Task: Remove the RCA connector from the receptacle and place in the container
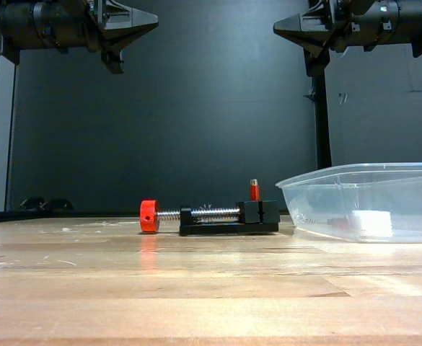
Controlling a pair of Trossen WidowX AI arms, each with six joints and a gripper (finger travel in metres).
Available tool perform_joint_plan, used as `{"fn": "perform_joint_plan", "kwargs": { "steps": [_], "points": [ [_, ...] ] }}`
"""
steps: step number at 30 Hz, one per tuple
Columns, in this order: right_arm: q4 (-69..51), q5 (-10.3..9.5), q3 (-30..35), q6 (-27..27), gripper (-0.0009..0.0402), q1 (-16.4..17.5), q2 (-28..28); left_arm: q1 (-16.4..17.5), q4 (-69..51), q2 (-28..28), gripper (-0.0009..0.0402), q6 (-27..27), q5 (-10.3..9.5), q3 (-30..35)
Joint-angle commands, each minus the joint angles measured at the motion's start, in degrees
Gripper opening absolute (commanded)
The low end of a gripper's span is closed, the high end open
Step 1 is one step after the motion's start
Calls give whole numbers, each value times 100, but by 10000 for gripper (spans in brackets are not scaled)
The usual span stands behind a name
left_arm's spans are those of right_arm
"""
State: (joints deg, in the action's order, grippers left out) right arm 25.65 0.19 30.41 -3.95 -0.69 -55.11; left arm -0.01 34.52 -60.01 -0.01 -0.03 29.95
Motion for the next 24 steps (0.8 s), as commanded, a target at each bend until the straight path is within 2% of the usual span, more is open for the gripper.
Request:
{"fn": "perform_joint_plan", "kwargs": {
  "steps": [1, 24],
  "points": [
    [140, -122, 2, -2, 0, -46, 4, 0, 2, 0, 0, 0, 0, 0],
    [184, -129, 4, 39, 0, -44, 0, 0, 2, 0, 0, 0, 0, 0]
  ]
}}
